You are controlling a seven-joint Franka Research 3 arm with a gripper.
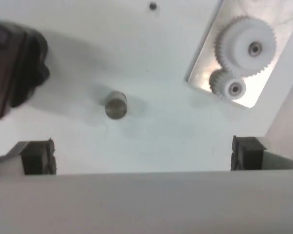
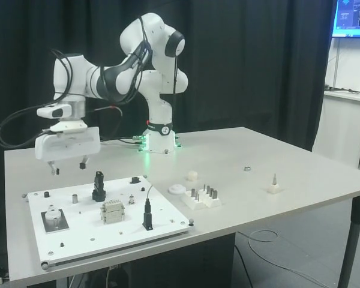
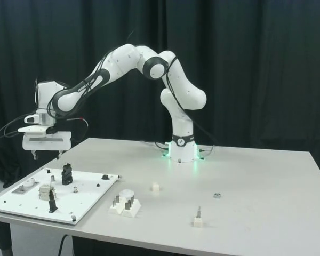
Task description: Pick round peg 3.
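A short grey round peg [image 1: 116,106] stands upright on the white board [image 1: 151,131], seen end-on in the wrist view. In the first room view it is the small peg [image 2: 75,198] at the board's far left part. My gripper [image 1: 142,155] hangs open well above the board [image 2: 117,231], with the peg below and slightly off the midline between the fingertips [image 1: 38,157]. Nothing is between them. In the room views the gripper [image 2: 67,168] [image 3: 46,155] hovers over the board's far left corner.
Two meshed white gears [image 1: 244,48] [image 2: 53,217] sit on a metal plate close to the peg. A black connector [image 1: 14,68] [image 2: 98,187] stands on its other side. Beside the board are a white block of several pegs [image 2: 202,198], a white disc [image 2: 177,190] and a nut [image 2: 246,168].
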